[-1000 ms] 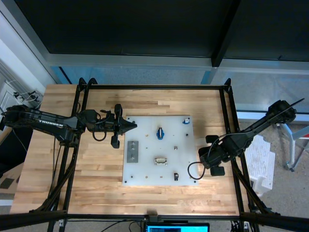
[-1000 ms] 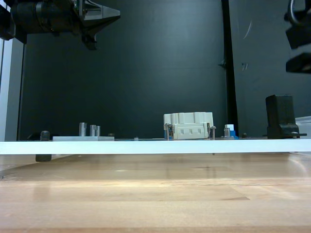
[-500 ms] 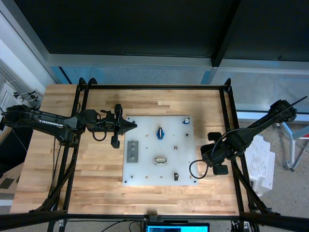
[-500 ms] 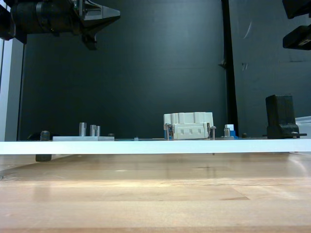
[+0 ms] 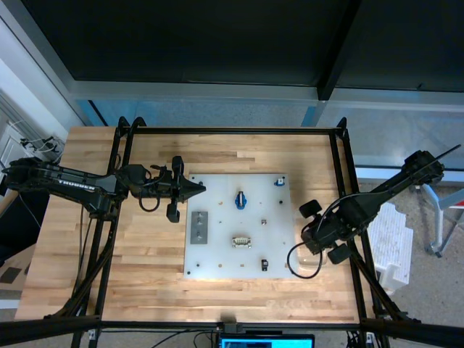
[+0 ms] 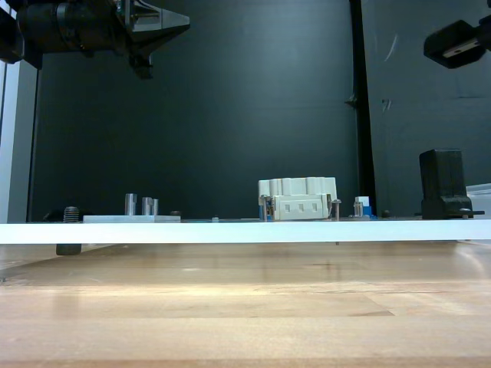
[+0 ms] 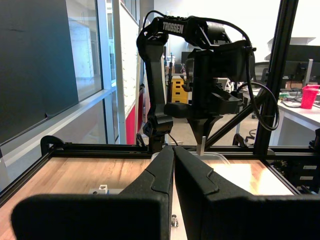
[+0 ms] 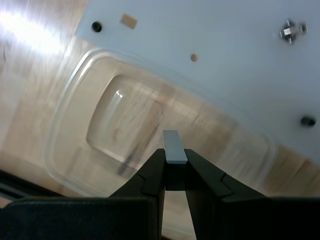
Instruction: Pick the 16mm bar and install on taskboard
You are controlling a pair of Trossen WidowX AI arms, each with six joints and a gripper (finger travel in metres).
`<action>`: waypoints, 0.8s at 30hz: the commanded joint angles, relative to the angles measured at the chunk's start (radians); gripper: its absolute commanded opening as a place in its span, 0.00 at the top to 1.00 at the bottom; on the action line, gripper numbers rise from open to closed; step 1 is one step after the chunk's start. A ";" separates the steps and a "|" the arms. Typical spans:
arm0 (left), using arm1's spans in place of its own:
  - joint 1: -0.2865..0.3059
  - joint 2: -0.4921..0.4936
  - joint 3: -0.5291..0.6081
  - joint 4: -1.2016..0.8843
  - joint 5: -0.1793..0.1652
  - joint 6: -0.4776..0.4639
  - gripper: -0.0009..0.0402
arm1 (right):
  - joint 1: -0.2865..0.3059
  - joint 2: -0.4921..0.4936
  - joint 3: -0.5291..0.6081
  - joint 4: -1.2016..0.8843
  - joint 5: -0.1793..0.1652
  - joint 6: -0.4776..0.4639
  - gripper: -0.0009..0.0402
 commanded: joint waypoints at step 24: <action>0.000 0.000 0.000 0.000 0.000 0.000 0.98 | 0.000 0.299 0.225 0.032 -0.081 -0.781 0.98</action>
